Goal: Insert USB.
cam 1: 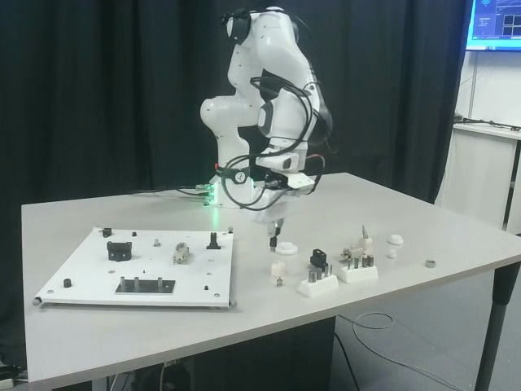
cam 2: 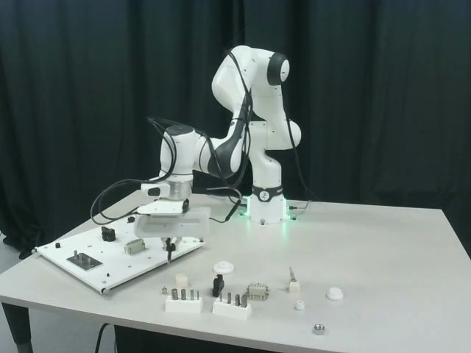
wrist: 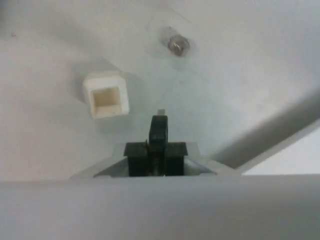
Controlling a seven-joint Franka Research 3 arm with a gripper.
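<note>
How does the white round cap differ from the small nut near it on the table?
The white round cap is white; the nut is grey. The cap is clearly wider and taller than the nut. The nut lies nearer the table's front edge than the cap. Shared: both rest loose on the grey table, well away from the USB plug clamped in the jaws.

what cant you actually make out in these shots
- Wrist view: the gripper holds a black USB plug; its metal tip barely shows and is blurred.
- Wrist view: the screw-like metal part is too blurred to identify.
- Room views: any USB socket on the white board is too small to find.
- Second room view: the arm's flat camera mount hides where the fingers meet the plug.
</note>
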